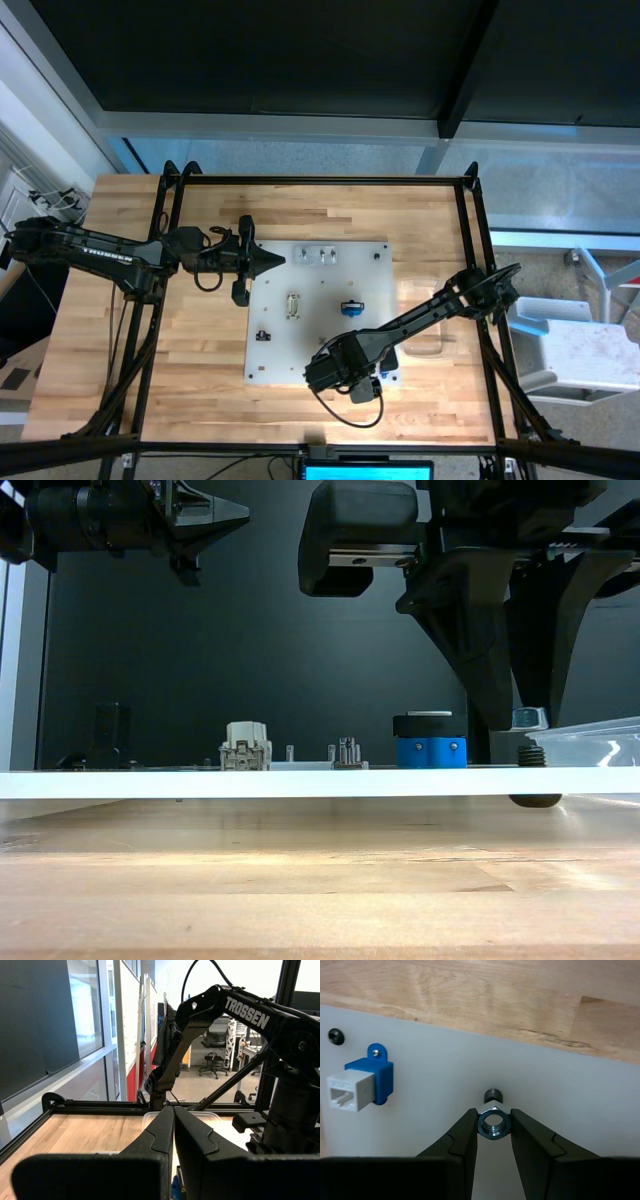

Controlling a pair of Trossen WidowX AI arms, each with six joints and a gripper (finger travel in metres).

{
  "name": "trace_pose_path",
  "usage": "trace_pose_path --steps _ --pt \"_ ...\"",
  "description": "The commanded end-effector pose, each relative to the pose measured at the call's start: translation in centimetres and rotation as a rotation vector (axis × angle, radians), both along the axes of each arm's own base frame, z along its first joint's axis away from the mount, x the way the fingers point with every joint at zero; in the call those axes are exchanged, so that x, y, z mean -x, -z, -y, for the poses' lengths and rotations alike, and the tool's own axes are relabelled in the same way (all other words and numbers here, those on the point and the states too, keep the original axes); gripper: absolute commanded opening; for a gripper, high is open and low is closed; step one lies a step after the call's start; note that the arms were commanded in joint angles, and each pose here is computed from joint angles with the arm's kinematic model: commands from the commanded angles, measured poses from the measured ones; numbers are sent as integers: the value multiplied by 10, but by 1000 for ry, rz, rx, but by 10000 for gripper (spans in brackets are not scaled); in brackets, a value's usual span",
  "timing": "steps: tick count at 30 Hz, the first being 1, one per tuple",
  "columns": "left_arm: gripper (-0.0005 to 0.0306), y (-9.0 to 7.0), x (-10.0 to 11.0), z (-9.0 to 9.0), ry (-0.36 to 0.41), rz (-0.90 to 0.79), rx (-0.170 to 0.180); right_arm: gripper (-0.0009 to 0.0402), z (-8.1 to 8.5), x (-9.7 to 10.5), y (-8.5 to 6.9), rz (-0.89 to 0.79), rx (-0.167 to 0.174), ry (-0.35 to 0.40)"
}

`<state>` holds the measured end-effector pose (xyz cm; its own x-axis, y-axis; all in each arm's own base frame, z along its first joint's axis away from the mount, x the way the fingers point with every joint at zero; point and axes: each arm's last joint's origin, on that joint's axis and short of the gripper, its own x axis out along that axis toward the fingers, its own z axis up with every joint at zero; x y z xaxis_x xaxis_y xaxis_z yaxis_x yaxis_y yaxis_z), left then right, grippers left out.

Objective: Pick the M12 fastener and fasten on the M12 threads

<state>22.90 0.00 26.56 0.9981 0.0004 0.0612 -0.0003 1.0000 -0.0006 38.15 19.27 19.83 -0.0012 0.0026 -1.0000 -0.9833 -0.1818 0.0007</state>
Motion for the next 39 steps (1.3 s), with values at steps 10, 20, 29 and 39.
trace_pose_path --steps 10,20,29,39 --pt "0 0 0 0 0 0 0 41 -2 2 1 5 -4 -8" --pt "0 0 0 0 0 0 0 41 -2 6 1 34 -15 -3" --pt "0 0 0 0 0 0 0 41 -2 6 7 37 -17 -3" --pt "0 0 0 0 0 0 0 41 -1 6 14 44 -21 -1"
